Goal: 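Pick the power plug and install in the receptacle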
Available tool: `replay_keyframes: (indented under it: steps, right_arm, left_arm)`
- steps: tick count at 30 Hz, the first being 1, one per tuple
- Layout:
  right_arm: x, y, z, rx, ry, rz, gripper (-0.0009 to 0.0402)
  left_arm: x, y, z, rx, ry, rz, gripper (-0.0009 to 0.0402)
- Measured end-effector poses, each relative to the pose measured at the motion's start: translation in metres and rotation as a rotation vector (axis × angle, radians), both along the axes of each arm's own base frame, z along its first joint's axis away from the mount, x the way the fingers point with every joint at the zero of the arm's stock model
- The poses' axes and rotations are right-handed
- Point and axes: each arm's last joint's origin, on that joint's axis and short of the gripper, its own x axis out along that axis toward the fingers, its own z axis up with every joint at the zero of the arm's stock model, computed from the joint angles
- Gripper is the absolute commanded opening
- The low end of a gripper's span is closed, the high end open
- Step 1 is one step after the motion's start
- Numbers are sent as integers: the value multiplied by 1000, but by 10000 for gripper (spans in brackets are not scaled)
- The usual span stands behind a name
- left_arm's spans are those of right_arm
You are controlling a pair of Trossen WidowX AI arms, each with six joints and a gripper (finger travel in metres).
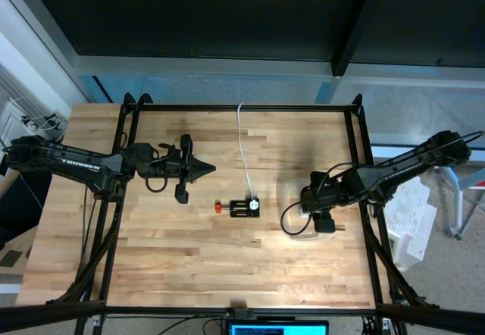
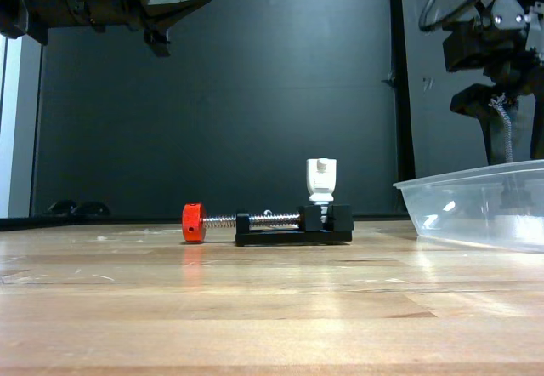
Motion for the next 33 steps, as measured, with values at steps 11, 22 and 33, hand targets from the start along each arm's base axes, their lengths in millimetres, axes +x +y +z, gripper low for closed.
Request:
replay_keyframes:
  steps: [11, 22, 33]
  right_arm:
    - [6, 2, -10, -21, -8, -3, 227]
    - [4, 2, -17, -19, -9, 1, 213]
    - [4, 3, -18, -20, -8, 5, 109]
  left_arm:
    - [0, 0, 0, 0, 0, 0, 0]
    - [0, 0, 0, 0, 0, 0, 0]
    - [0, 0, 0, 0, 1, 0, 0]
